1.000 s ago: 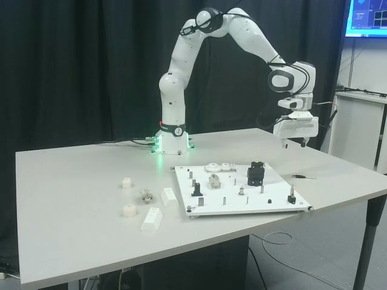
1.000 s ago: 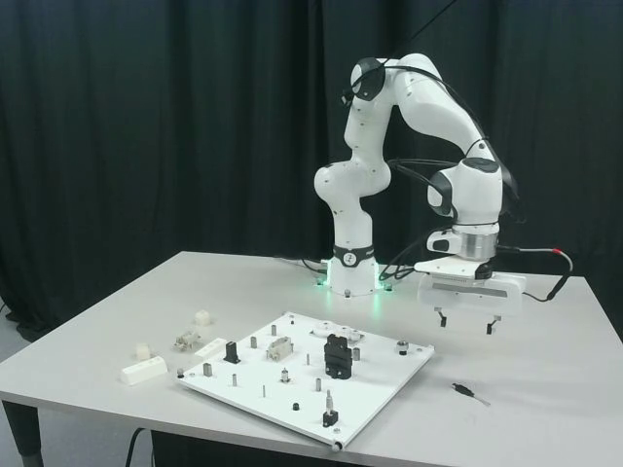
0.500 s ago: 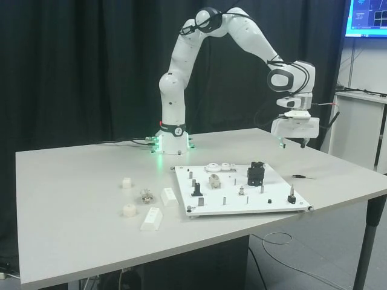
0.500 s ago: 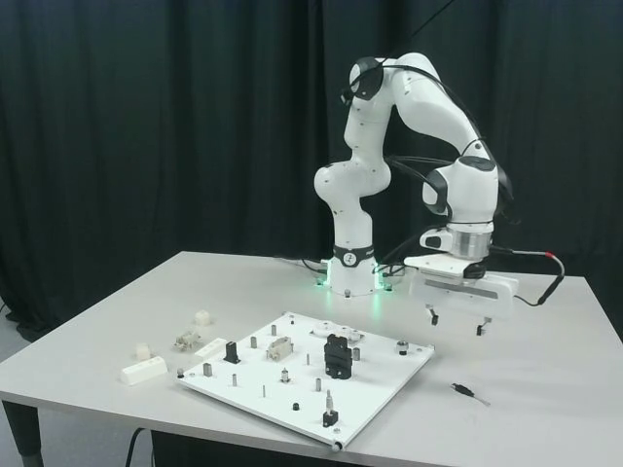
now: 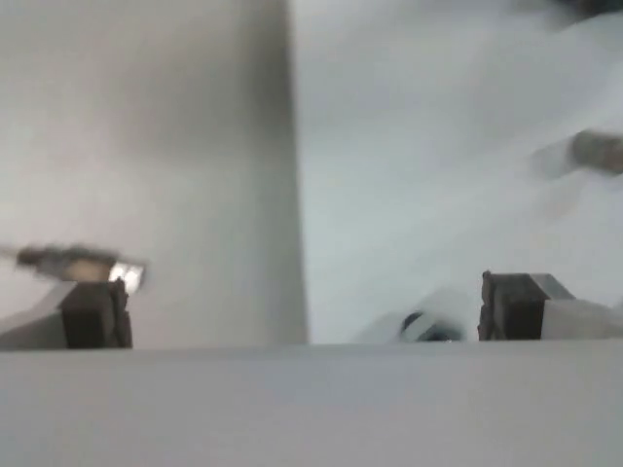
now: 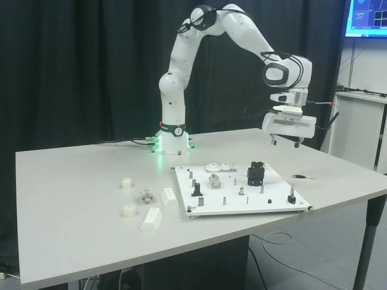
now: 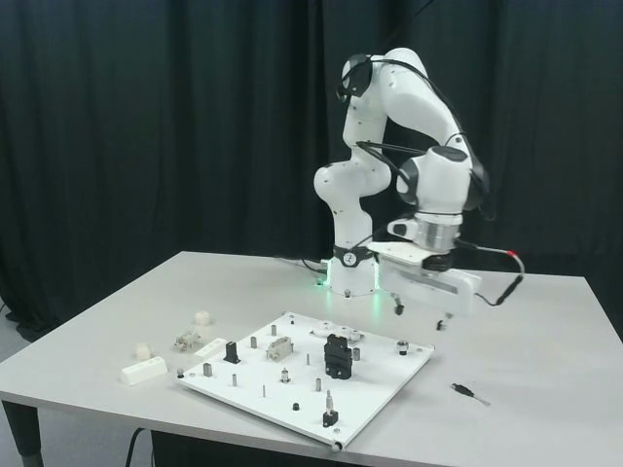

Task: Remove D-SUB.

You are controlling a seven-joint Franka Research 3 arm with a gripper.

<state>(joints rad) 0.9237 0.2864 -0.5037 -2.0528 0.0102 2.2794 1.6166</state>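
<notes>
gripper above board on table

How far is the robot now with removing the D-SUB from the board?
Nothing looks done: the D-SUB sits on the white board. The tool hangs open and empty above the board's far edge. Reaching, gripping and pulling the connector out remain.

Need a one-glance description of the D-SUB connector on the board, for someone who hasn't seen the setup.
Find the white board on the grey table, in front of the arm's base. The D-SUB stands on the board's half nearer the loose white blocks, just in front of the white round parts at the back edge. It is a pale, squat block, unlike the thin pegs and black parts around it.
</notes>
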